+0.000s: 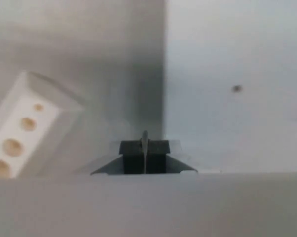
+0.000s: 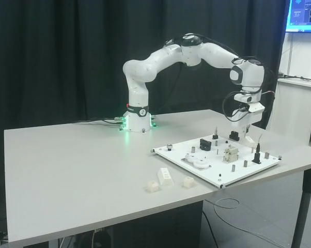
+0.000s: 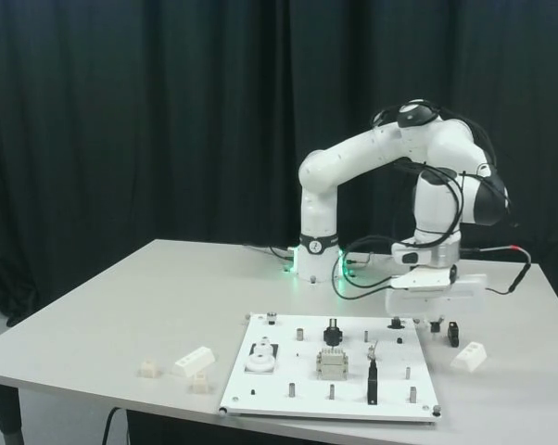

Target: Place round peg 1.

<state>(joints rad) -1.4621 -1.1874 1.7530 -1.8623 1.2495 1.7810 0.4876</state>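
1. Over the far edge of the white assembly board (image 3: 288, 371), on the side away from the robot base, hangs the end effector (image 3: 433, 323). It sits above the desk (image 2: 67, 155) w/ a clear gap below.
2. End effector state: in the wrist view the black fingertips are drawn nearly together, and a thin grey sliver, prob. round peg 1 (image 1: 144, 137), is pinched between them and pokes out past the tips. The peg is too small to make out in either room view.
3. Peg axis: it runs along the fingers, so approx. upright, pointing down at the desk.
4. Key relation: wrist view shows the board's edge almost directly under the tips, w/ white board on one side and grey desk on the other. A white holder block (image 1: 20, 133) w/ a row of round holes lies on the desk off to the side, apart from the board and near its edge (image 3: 469, 355).
5. Target: can't tell which hole is meant, block or board. Either way the next move prob. needs a short sideways shift, then a straight descent w/ the peg kept vertical.
6. Risk: w/ so thin a peg, a small offset could catch it on a hole rim.
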